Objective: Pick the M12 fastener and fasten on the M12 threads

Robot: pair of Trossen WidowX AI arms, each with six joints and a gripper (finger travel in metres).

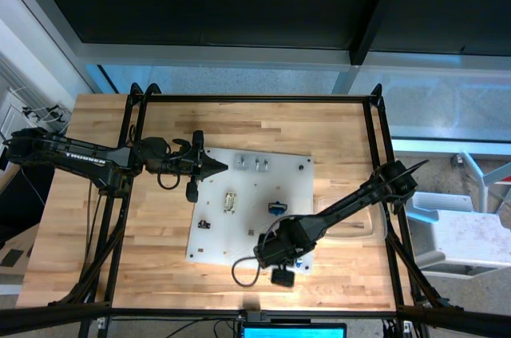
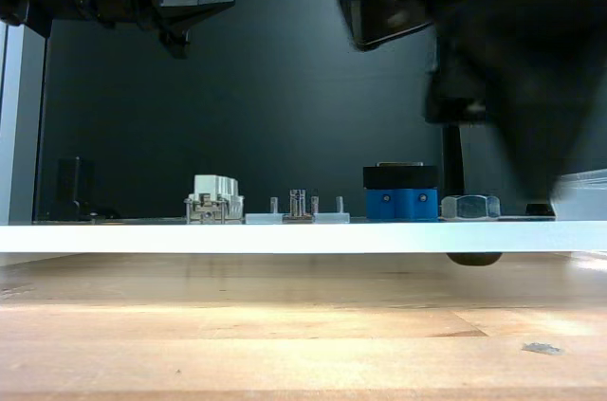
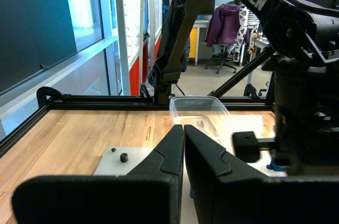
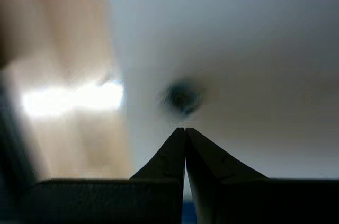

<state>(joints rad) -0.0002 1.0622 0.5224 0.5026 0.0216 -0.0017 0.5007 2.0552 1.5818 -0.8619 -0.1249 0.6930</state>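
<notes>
Arms in the high view reach in from both sides of a light wooden table [image 1: 120, 226] that bears a white rectangular task board [image 1: 239, 230]. The left gripper [image 1: 214, 165] hangs over the board's far left corner, pointing right. The right gripper [image 1: 275, 256] sits low over the board's near right edge and covers that spot from above. A clear plastic tray [image 1: 363, 230] lies just beside the board's right edge. A blue block [image 1: 275, 208] stands mid-board.

Low view: a small silver hexagonal nut [image 2: 469, 207] rests low on the board's surface, just right of the blue block. The right gripper shows as a dark blurred mass above and beside it. Whether the nut is threaded on its stud cannot be told. The left gripper is high above the board's left part.

Left wrist view: the left gripper's fingers [image 3: 169, 150] are pressed together tip to tip, with nothing between them. The tray lies beyond.

Right wrist view: the right gripper's fingers [image 4: 172, 155] are closed against each other and grasp nothing. They point at the white board, with a blurred dark round spot [image 4: 183, 98] just past the tips.
</notes>
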